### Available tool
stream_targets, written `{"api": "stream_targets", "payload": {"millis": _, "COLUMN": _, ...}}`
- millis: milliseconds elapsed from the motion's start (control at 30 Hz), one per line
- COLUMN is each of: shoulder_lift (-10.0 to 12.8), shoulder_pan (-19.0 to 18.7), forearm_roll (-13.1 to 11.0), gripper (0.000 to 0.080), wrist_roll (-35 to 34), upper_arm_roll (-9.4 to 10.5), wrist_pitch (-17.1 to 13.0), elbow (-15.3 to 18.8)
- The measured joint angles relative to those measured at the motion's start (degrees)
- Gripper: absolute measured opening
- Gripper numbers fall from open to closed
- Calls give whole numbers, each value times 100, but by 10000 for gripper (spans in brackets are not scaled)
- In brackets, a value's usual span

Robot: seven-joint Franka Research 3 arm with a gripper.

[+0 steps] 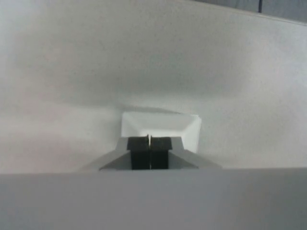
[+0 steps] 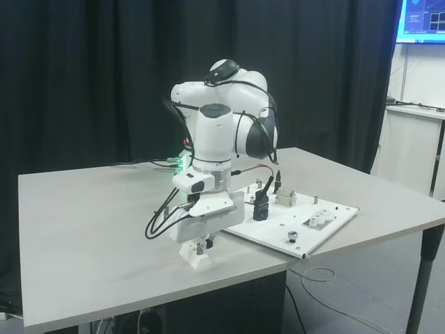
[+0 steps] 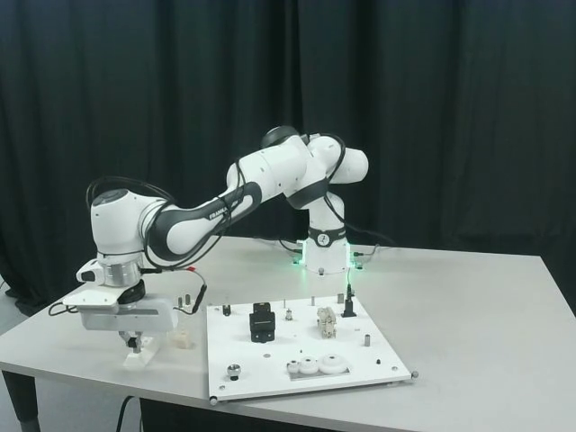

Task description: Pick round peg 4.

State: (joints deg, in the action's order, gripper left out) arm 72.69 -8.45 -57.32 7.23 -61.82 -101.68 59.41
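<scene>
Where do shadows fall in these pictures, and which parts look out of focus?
Wrist view: the black claw and white block look soft, and a broad shadow lies on the grey table. First room view: the arm casts a soft shadow on the table beside the block. Second room view: the black curtain stays dark.

I'm counting one white arm (image 3: 216,211) on one grey table (image 3: 468,306), carrying one gripper (image 1: 149,143). I'm seeing one white board (image 3: 297,355) sitting on the table, with three white gears (image 3: 315,365) in a row near its front edge and one black block (image 3: 262,324). I'm also spotting one small white holder (image 2: 197,256) under the gripper. The thin upright pegs I can't count reliably.
</scene>
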Motion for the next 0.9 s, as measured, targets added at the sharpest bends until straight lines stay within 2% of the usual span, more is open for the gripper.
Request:
{"api": "stream_targets", "payload": {"millis": 367, "shoulder_lift": -76, "shoulder_pan": 190, "forearm_roll": 186, "gripper": 1, "wrist_roll": -206, "upper_arm_roll": -1, "wrist_pitch": 446, "elbow": -459}}
{"api": "stream_targets", "payload": {"millis": 667, "shoulder_lift": -85, "shoulder_pan": 240, "forearm_roll": 204, "gripper": 1, "wrist_roll": -212, "upper_arm_roll": -1, "wrist_pitch": 556, "elbow": -581}}
{"api": "stream_targets", "payload": {"millis": 700, "shoulder_lift": -86, "shoulder_pan": 241, "forearm_roll": 208, "gripper": 149, "wrist_roll": -212, "upper_arm_roll": -1, "wrist_pitch": 560, "elbow": -584}}
{"api": "stream_targets", "payload": {"millis": 867, "shoulder_lift": -99, "shoulder_pan": 245, "forearm_roll": 237, "gripper": 149, "wrist_roll": -213, "upper_arm_roll": -1, "wrist_pitch": 601, "elbow": -605}}
{"api": "stream_targets", "payload": {"millis": 900, "shoulder_lift": -103, "shoulder_pan": 246, "forearm_roll": 246, "gripper": 469, "wrist_roll": -213, "upper_arm_roll": -1, "wrist_pitch": 615, "elbow": -610}}
